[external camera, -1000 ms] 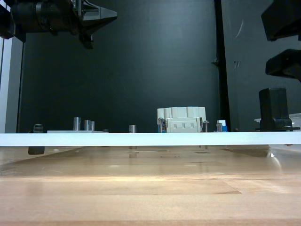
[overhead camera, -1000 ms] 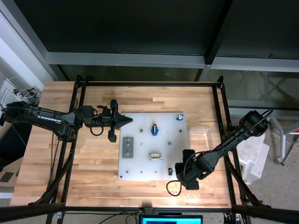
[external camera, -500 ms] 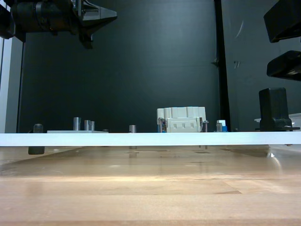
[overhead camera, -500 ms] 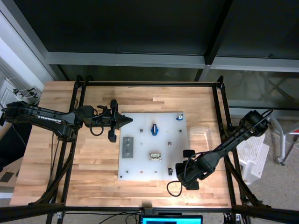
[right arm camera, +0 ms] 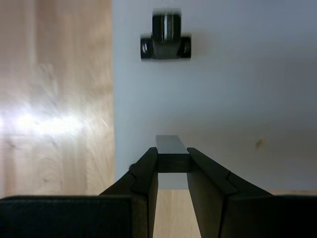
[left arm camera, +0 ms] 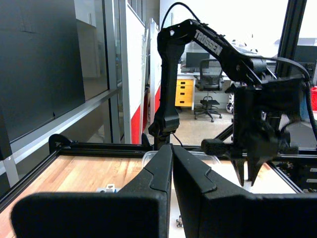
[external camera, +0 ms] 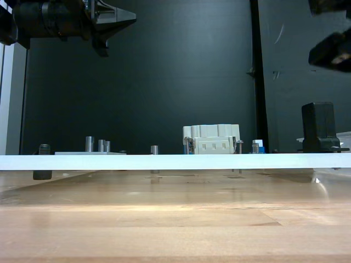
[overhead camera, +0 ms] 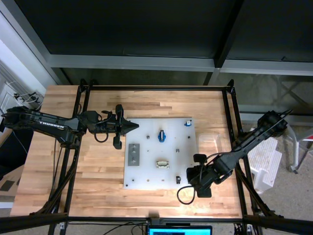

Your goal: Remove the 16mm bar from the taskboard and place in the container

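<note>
Your right gripper (overhead camera: 197, 177) has risen and drifted toward the right edge of the board (overhead camera: 149, 147) at its near corner, jaws clamped on the bar (right arm camera: 172, 152). The bar is out, so I judge only the carry to the tub (overhead camera: 211, 140), beside the board's right edge, remains. The bar looks short, dark, glossy and square-ended. Your left gripper (overhead camera: 130, 126) hangs by the board's far left corner, jaws together.
</note>
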